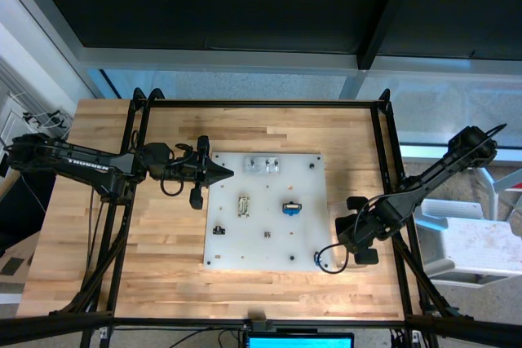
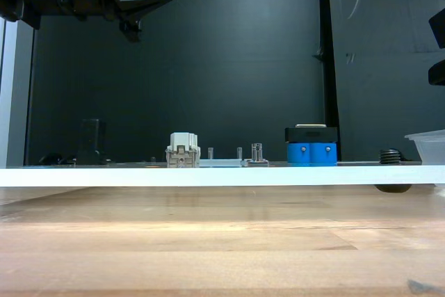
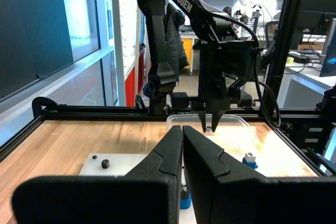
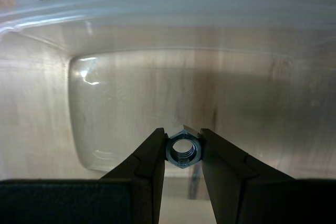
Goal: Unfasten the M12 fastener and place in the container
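nut (image 4: 183, 151) is sitting pinched between the two fingers of the right gripper (image 4: 182, 136). only the right wrist view is showing this. the nut's threaded hole is facing the camera and the floor of the clear tray (image 4: 157, 87) is lying beneath it. i cannot tell whether the nut is touching that floor or hanging just above it.

the high view is placing the same gripper just off the white board (image 1: 245, 242), at about 4 o'clock from the board's centre. it is pointing down there, and its own wrist is covering the fingers and the nut. the tray is hard to make out in that view.

the low view is adding what the others are missing: the black ribbed stud (image 2: 391, 156) is standing bare with its ribs showing. behind it the frame edge at 3 o'clock is cutting off all but one corner of the tray.

the left gripper (image 1: 220, 173) is hovering high over the board's edge at about 10 o'clock, and its wrist view is showing its jaws pressed together. a blue block (image 2: 311, 149) and a white connector (image 2: 182, 151) are standing mid-board, well apart from the right gripper.
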### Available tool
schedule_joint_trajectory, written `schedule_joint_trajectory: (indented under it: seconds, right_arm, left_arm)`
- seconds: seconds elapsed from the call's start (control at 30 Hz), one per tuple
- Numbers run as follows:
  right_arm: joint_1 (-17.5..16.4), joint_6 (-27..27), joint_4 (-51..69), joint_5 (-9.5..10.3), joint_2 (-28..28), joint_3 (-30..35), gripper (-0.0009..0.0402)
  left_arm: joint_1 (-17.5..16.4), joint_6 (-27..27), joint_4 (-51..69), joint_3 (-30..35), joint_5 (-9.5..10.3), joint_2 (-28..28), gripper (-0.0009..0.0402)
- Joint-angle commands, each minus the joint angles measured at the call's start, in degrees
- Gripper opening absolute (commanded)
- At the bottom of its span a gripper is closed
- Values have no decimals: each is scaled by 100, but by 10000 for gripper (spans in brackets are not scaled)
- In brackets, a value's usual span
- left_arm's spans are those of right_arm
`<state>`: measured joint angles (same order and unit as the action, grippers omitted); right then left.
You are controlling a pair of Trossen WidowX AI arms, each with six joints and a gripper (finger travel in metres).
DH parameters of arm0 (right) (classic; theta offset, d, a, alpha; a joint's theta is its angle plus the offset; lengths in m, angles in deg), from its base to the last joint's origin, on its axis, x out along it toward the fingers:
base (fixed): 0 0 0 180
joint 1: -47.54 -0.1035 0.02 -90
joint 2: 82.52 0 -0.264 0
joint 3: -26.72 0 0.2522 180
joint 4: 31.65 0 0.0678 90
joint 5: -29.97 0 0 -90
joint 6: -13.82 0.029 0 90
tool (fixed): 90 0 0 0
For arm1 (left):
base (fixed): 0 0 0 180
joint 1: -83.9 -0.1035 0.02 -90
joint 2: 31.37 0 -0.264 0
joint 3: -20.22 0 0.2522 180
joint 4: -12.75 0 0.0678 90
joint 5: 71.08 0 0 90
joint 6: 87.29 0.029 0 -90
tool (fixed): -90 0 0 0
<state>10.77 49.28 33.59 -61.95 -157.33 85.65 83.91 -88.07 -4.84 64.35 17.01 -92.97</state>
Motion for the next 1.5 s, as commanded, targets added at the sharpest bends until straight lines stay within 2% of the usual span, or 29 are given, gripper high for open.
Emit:
schedule_joint_trajectory:
  seconds: [0.03,0.17,0.3,0.6,0.83,1.07,1.5]
  right_arm:
    - [0,33,-46,2,-17,-52,9]
    - [0,74,-55,-28,-70,-50,37]
    - [0,136,-136,-155,-85,-52,76]
    - [2,133,-133,-153,-85,-59,150]
    - [0,133,-133,-153,-85,-59,190]
    - [2,131,-133,-153,-85,-59,210]
    - [2,131,-131,-151,-85,-59,210]
  left_arm:
    - [-2,2,0,0,0,0,0]
    - [-2,2,-2,0,0,0,0]
    - [-2,2,0,0,0,0,0]
    - [0,2,0,0,0,0,0]
    - [0,2,0,0,0,0,0]
    - [0,2,0,0,0,0,0]
    - [0,2,0,0,0,0,0]
